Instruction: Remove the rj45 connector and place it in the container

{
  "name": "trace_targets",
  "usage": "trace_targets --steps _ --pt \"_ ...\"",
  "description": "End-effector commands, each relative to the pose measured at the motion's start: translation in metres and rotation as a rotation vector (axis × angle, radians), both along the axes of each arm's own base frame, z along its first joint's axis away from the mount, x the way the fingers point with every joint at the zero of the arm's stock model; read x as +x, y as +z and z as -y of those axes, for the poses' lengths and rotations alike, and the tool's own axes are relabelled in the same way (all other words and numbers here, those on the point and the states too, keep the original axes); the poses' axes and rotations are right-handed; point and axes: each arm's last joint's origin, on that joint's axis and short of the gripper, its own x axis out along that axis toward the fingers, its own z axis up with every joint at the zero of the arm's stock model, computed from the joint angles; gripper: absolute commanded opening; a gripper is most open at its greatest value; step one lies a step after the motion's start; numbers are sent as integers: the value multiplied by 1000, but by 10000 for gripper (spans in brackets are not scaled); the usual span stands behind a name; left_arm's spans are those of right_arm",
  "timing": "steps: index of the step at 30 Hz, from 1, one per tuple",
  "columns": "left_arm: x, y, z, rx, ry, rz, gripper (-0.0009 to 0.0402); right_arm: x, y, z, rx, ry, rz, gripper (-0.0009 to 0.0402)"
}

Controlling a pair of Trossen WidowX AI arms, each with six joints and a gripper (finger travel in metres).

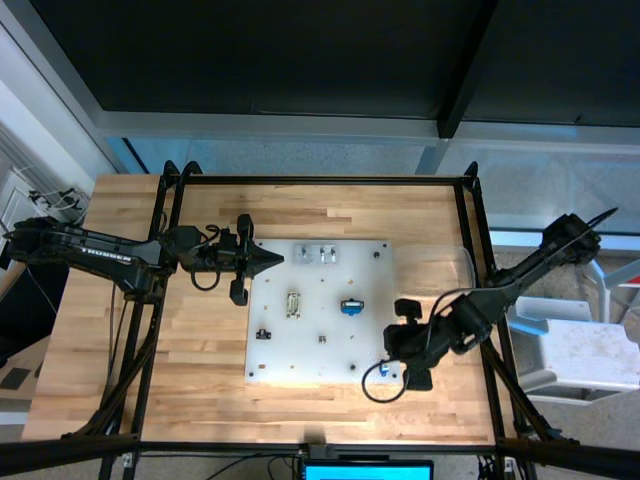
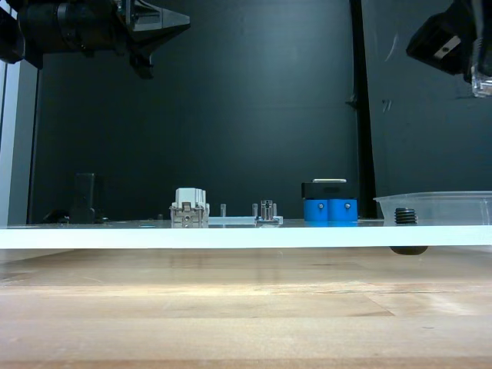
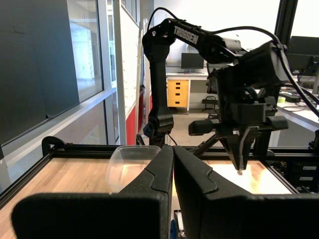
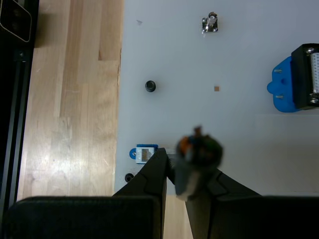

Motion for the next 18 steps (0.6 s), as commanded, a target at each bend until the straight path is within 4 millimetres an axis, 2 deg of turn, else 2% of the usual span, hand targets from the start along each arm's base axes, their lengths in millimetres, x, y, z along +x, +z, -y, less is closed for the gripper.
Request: trace_targets --steps 1,10,18 --pt "0 0 0 0 0 0 0 0 2 15 -11 -10 12 0" --pt "0 0 0 0 0 0 0 1 11 63 -117 -33 -31 0" --pt "0 0 0 0 0 1 0 2 16 95 -130 -27 -37 0"
